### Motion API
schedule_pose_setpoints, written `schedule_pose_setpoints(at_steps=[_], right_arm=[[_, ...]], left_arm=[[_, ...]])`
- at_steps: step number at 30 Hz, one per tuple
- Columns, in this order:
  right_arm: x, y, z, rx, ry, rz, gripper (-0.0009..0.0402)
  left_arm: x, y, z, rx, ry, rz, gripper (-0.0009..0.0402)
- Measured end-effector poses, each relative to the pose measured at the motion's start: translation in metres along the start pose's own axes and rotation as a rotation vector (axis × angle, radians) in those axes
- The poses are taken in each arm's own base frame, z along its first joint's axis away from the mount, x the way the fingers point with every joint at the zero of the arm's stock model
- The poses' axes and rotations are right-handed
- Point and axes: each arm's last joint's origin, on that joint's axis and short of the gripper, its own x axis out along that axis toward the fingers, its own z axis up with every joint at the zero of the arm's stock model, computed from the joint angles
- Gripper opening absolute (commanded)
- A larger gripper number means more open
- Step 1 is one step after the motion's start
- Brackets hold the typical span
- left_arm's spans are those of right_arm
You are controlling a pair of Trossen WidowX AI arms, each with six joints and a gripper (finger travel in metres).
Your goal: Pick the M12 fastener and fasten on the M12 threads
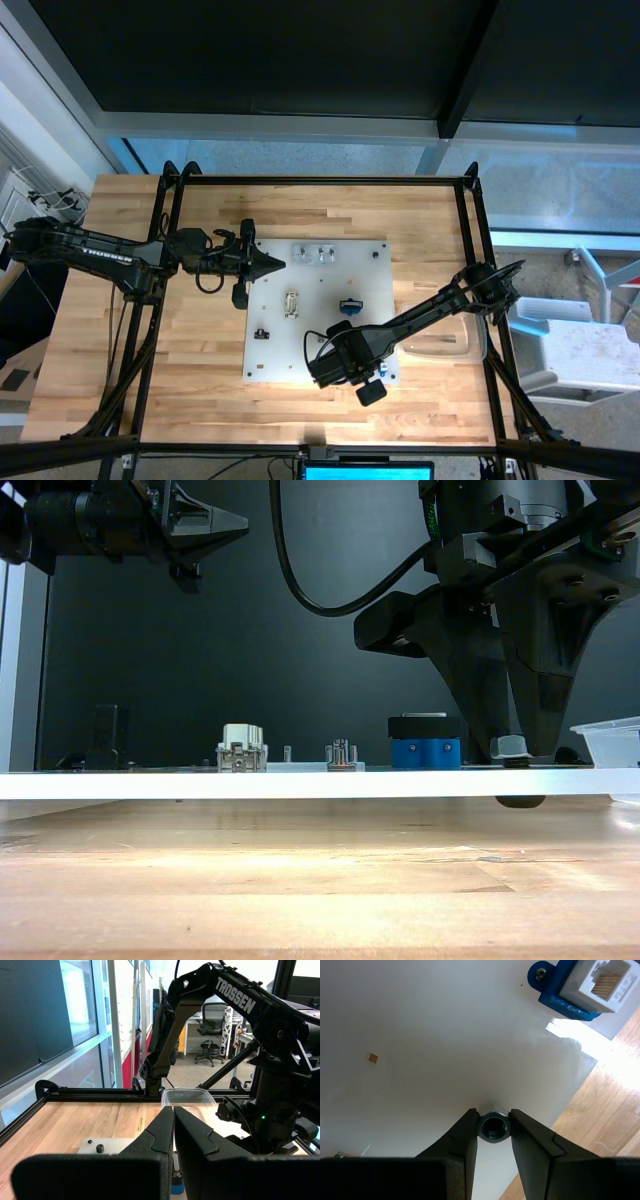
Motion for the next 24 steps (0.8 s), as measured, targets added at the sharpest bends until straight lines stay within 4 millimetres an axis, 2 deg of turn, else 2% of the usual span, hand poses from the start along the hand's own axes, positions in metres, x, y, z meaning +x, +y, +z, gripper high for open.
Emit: schedule_pose_setpoints(at_steps=[24], right_arm=[[-0.0002,0.0012,0.0024,-0.041,-0.025,0.024,0.0042]], left_arm=[[0.0000,0.0000,0.0000,0.000,0.000,0.000,0.0000]])
